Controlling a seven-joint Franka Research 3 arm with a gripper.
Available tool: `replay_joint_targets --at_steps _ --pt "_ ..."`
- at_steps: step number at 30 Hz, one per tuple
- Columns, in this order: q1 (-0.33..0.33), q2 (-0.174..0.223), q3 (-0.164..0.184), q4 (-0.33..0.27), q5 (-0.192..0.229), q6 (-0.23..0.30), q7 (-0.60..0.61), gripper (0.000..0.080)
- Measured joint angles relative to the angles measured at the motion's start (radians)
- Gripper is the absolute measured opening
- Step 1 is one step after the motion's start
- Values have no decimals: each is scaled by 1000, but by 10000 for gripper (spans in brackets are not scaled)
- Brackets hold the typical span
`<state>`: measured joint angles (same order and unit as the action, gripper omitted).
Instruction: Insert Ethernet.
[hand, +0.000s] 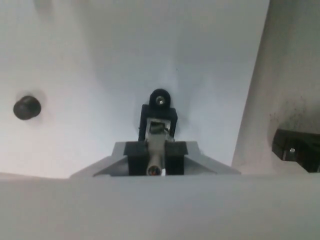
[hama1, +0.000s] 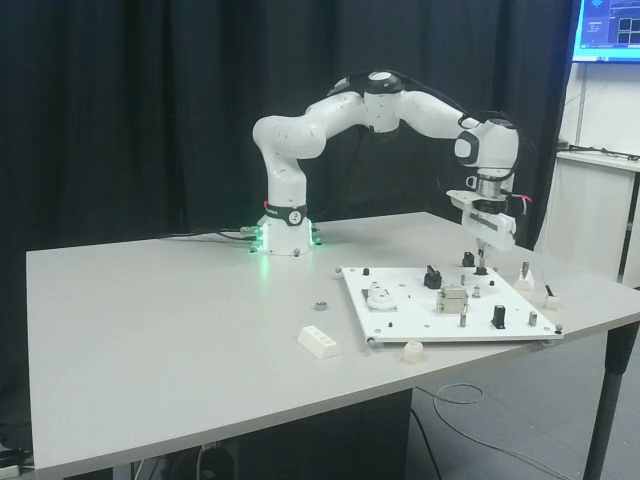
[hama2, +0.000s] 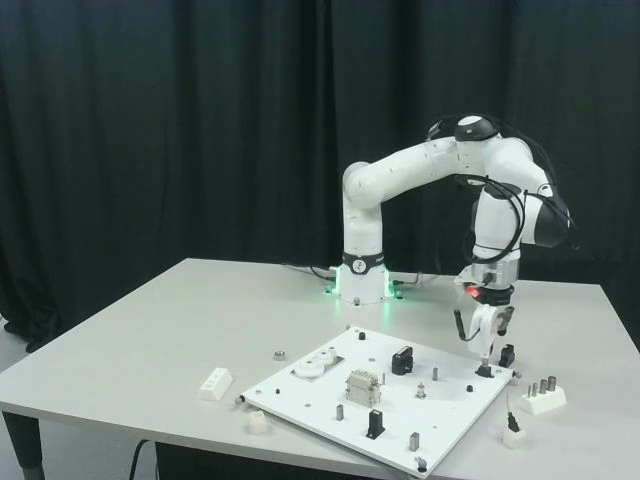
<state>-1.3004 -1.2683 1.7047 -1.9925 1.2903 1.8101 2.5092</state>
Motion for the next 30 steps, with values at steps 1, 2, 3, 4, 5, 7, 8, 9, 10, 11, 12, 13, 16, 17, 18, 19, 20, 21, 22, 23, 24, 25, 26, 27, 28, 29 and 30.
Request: replay_joint_targets --at_steps 1,2,3,4,5,7,8,9,10,11,12,13,16,17,18,19,20,21,22,23,24,25,26,27,28,29,30 --pt "0 0 0 0 0 0 7 66" --pt "-1 0 0 -1 1 1 15 66" --pt "-1 -1 0 -2 1 1 23 66" --pt "-1 -1 0 -3 3 1 28 66" --pt "0 -2 0 -4 4 2 30 66" --pt "0 -2 0 -7 9 3 31 66" --pt "0 -2 0 -9 12 4 32 66" --pt "0 -2 0 -11 15 4 33 66" --pt "0 -2 0 -13 19 4 34 66" --pt "0 -2 0 -15 21 5 35 66" --pt "0 -2 0 -16 24 5 36 66" --pt "0 -2 0 -17 26 5 37 66" --pt "0 -2 1 -20 34 6 37 66" --pt "0 -2 2 -21 36 7 37 66" --pt "0 -2 2 -21 38 7 37 66" --pt "0 -2 3 -21 39 8 37 66" --pt "0 -2 3 -21 40 9 37 66" --pt "0 -2 4 -21 41 10 37 66" --pt "0 -2 4 -21 42 11 37 66" --pt "0 -2 5 -21 43 11 37 66" --pt "0 -2 5 -21 44 12 37 66" --pt "0 -2 6 -22 45 13 37 66" --pt "0 -2 7 -22 46 15 37 66" --pt "0 -2 8 -22 47 16 37 66" --pt "0 -2 9 -22 47 18 37 66" --pt "0 -2 9 -22 48 20 37 66" --pt "0 -2 10 -22 49 22 37 66"
